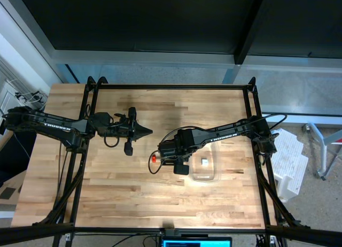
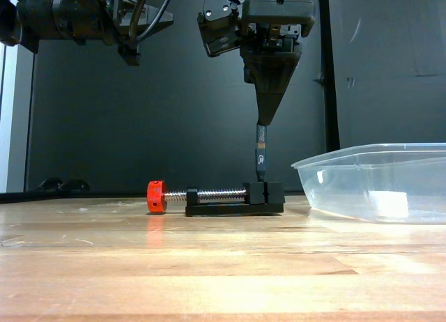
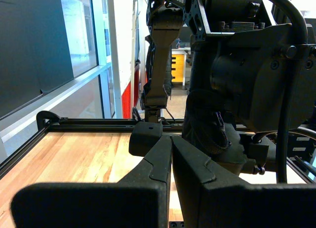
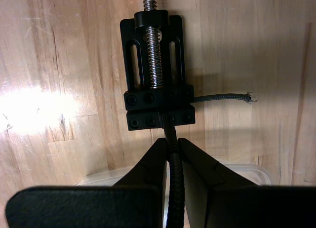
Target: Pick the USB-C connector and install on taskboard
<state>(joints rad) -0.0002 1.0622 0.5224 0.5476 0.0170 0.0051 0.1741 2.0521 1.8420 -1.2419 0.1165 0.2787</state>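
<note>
Black taskboard [image 2: 265,195]; red-orange knob [image 2: 156,196]

The counter [image 1: 133,204] is pale wood, smooth, with a soft sheen that glares under the light. The taskboard [image 4: 158,90] is matt black, its threaded screw [image 4: 154,55] bright glossy metal, and its knob [image 2: 157,196] looks like matt red-orange plastic. The tray [image 2: 376,182] is clear glossy plastic. The right gripper [image 4: 170,143], mid-frame in the high view, has smooth matt black jaws pressed on the USB-C connector [image 2: 260,158], whose cable [image 4: 174,188] is dark woven braid. The left gripper [image 3: 171,139], left of centre there, is the same matt black, jaws together.
</note>
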